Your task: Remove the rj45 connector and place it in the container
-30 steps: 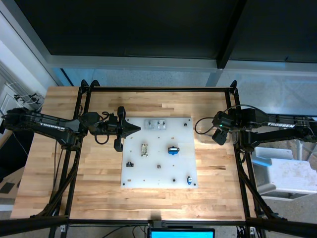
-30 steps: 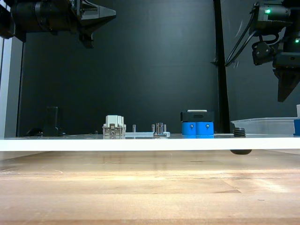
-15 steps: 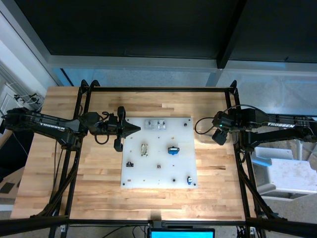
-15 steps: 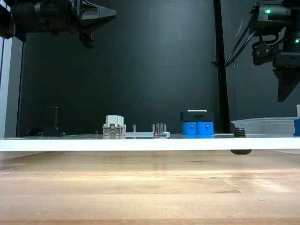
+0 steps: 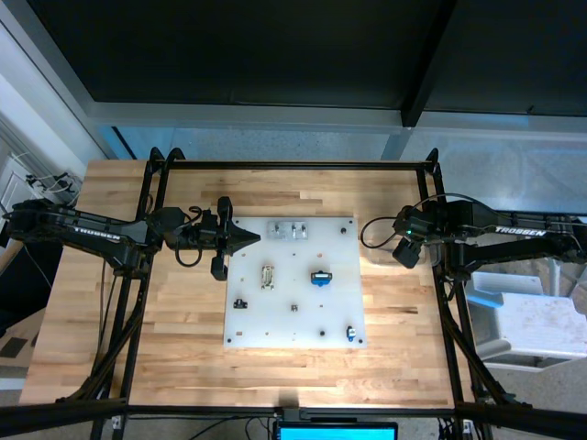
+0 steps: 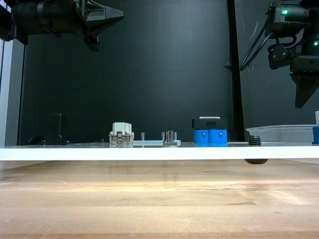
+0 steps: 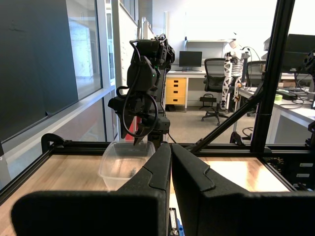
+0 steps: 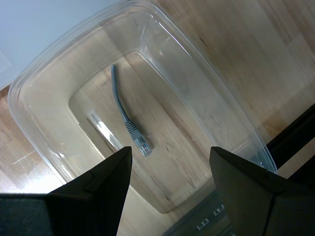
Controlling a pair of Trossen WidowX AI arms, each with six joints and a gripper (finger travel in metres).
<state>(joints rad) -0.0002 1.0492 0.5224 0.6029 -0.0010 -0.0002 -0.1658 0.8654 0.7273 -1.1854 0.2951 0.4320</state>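
A short grey cable stub ending in the rj45 connector (image 8: 142,145) lies flat on the floor of the clear container (image 8: 206,93). My right gripper (image 8: 170,189) hangs open straight above it, nothing between its fingers (image 8: 93,191). From above, the container (image 5: 378,240) sits on the wood just right of the white board (image 5: 293,323), under the right gripper (image 5: 404,249). The small blue-and-white socket (image 5: 351,333) stands at the board's near right corner. My left gripper (image 5: 250,236) is shut and empty, held high and level over the board's left edge.
On the board stand a beige oblong connector (image 5: 267,277), a bright-blue block connector (image 5: 319,278), a small dark part (image 5: 240,302) and a metal fitting (image 5: 292,229). Black frame posts (image 5: 156,183) rise at the table's edges.
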